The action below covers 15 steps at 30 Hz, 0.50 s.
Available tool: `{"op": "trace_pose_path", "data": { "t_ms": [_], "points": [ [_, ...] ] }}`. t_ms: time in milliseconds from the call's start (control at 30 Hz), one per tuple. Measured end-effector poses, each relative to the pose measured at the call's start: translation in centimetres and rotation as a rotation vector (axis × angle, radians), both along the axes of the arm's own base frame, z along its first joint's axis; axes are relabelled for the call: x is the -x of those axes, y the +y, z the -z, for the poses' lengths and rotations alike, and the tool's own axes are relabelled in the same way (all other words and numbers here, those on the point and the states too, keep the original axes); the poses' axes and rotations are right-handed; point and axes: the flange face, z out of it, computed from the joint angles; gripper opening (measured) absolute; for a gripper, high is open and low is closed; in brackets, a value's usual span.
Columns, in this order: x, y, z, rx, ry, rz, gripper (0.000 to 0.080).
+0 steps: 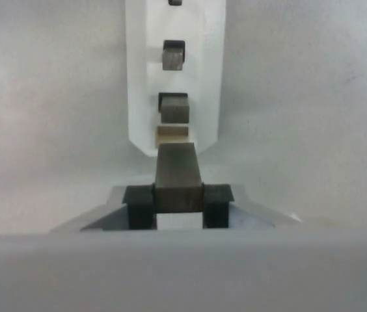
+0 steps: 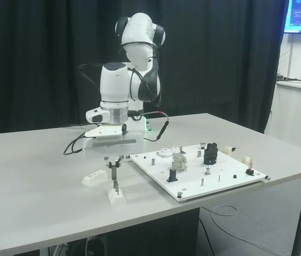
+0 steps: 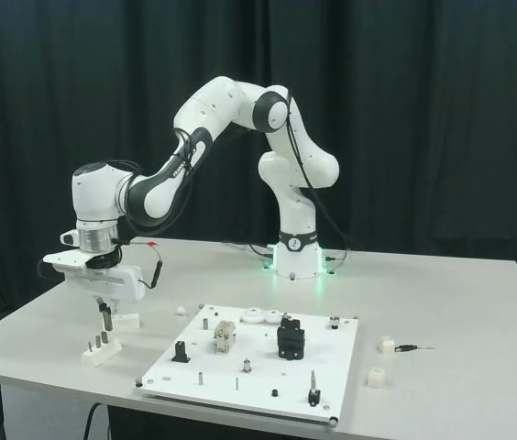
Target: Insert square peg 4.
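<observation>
In the wrist view you see the claw clamped on the square peg, whose grey body stands between the two black fingertips at the centre of the frame, just above the white peg holder. The holder runs up to the top of that frame with two more pegs seated in it and an open square hole just beyond the held peg. In the first room view, the holder lies on the grey bench at lower left of centre, left of the white assembly board.
</observation>
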Motion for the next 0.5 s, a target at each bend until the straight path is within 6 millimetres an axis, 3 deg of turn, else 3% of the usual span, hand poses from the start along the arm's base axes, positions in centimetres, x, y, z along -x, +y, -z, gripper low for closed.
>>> {"op": "trace_pose_path", "data": {
  "t_ms": [500],
  "points": [
    [-0.16,0.24,-0.41,0.002,0.013,-0.004,0.0149]
  ]
}}
